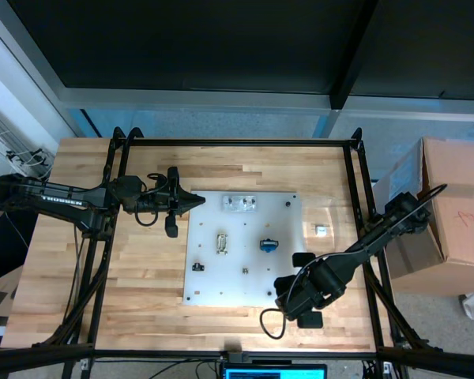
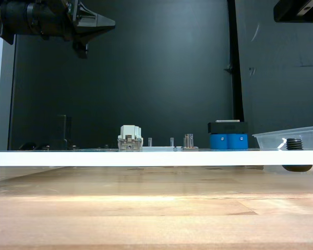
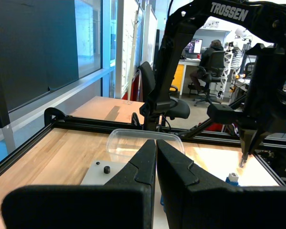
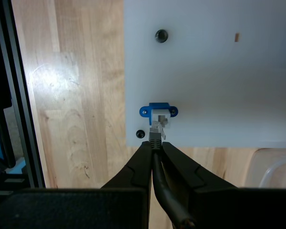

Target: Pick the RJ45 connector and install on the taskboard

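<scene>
1. Black fingers of the right claw point(image 4: 157, 144) are clenched on the rubber boot of the RJ45 connector point(image 4: 157, 127), which juts straight ahead of the fingertips.
2. Just beyond the plug's tip sits the blue RJ45 port point(image 4: 158, 106), near an edge of the white taskboard point(image 4: 219, 71). The plug is aimed squarely at it.
3. By these views the pick is done and the insertion is left. The left wrist view seems to show a gap under the plug, so it looks clear of its seat.
4. Well apart from the right claw, the left claw point(image 1: 194, 202) hangs raised over the board's opposite edge, pinched closed on nothing.
5. Looking along the right claw, I cannot tell whether the plug touches the port. The low view crops that claw's fingers, and the cable point(image 4: 164, 191) runs back out of sight.
</scene>
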Motion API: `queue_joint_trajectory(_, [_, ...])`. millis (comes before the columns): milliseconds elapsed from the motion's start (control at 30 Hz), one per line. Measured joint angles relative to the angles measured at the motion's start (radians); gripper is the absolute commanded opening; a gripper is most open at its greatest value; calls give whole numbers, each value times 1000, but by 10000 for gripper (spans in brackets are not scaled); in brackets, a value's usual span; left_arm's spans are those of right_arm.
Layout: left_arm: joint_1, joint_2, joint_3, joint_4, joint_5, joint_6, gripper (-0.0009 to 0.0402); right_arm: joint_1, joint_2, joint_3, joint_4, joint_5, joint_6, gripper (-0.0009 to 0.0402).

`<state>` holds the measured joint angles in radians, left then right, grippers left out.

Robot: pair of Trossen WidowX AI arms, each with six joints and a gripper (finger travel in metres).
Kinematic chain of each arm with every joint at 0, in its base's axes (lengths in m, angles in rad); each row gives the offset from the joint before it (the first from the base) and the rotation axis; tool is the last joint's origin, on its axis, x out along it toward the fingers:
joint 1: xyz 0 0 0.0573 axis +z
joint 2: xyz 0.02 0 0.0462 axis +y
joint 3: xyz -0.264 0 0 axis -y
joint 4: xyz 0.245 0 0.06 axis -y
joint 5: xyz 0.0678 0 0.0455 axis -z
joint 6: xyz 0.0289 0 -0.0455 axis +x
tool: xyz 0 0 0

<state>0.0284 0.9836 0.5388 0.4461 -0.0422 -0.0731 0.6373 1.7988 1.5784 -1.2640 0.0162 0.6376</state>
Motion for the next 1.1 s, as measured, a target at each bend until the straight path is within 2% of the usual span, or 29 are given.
queue_joint_trajectory(500, [0,0,0,0,0,0,0,3,39,0,-11,-8,-51,0])
queue_joint_trajectory(1100, [0,0,0,0,0,0,0,-14,39,-24,4,10,-78,0])
